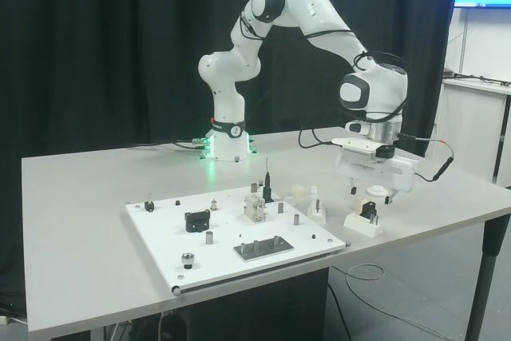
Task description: Pick D-SUB.
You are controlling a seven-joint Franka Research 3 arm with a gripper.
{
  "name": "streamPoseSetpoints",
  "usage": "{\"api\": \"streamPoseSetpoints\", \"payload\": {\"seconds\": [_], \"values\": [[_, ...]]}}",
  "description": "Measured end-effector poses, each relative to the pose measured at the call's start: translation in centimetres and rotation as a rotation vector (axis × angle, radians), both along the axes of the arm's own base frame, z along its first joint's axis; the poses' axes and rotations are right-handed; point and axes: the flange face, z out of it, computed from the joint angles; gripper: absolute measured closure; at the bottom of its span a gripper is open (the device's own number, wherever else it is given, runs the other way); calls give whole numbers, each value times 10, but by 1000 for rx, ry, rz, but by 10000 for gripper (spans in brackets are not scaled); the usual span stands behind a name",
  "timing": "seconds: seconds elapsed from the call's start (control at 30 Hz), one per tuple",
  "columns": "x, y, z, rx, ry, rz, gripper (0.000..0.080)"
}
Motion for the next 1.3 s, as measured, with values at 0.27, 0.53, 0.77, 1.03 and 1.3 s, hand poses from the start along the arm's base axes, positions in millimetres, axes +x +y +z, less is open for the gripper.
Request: {"api": "streamPoseSetpoints", "payload": {"seconds": [0.27, 0.53, 0.77, 1.03, 1.3], "values": [[-1, 3, -4, 18, 6, -38, 3], [1, 4, -10, 23, 14, -52, 3], [3, 5, -17, 23, 20, -52, 3], [5, 7, -21, 29, 25, -61, 3], [6, 6, -22, 33, 24, -64, 3]]}}
